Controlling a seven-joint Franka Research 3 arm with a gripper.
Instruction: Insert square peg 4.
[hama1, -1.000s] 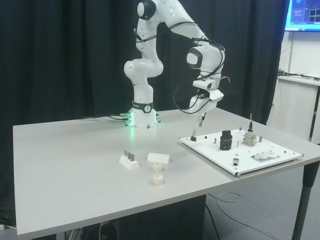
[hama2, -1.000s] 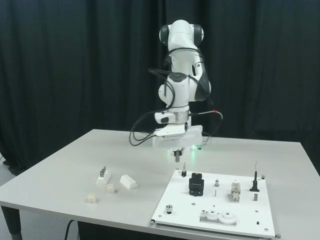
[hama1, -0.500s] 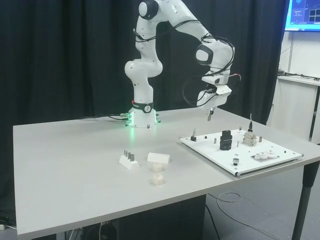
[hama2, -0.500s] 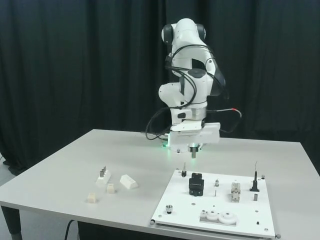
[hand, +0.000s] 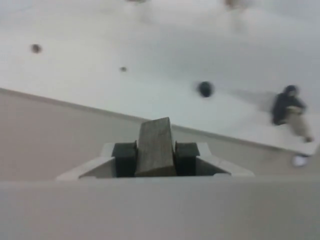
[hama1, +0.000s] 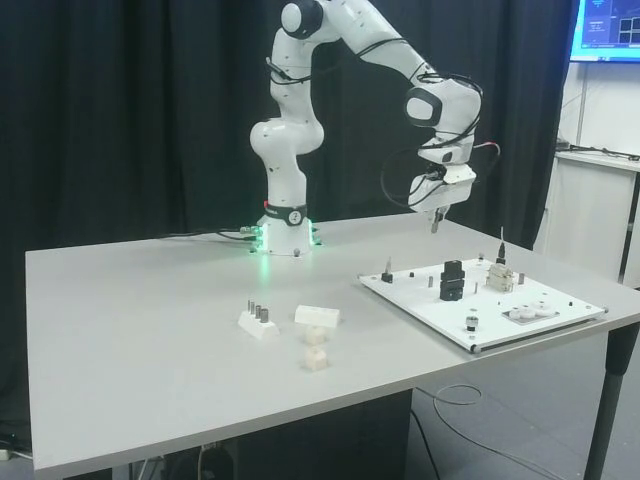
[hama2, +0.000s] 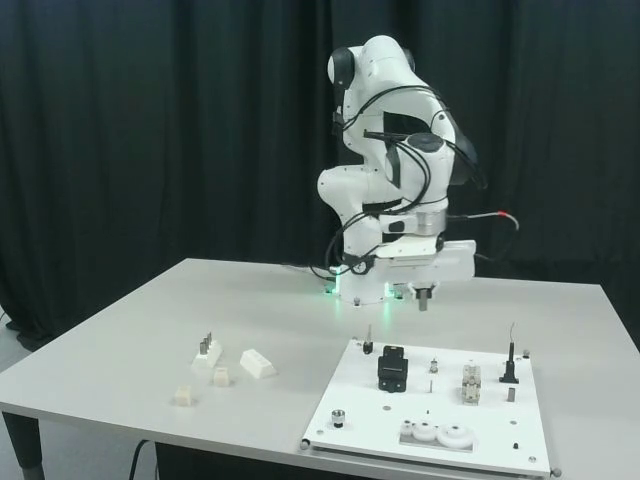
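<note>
My gripper hangs in the air above the far edge of the white board, well clear of it. In the wrist view the gripper is shut on a grey square peg, which sticks out past the black fingertips. Below it lie the board's edge and the board with a dark round hole and a black post. In the second room view the gripper is behind the board, with the peg tip pointing down.
On the board stand a black fixture, thin upright posts and white gears. To the board's left on the grey table are a white peg holder, a white block and small cubes.
The arm has swung the gripper to the right along the board's far side and slightly upward, with the peg still held.
</note>
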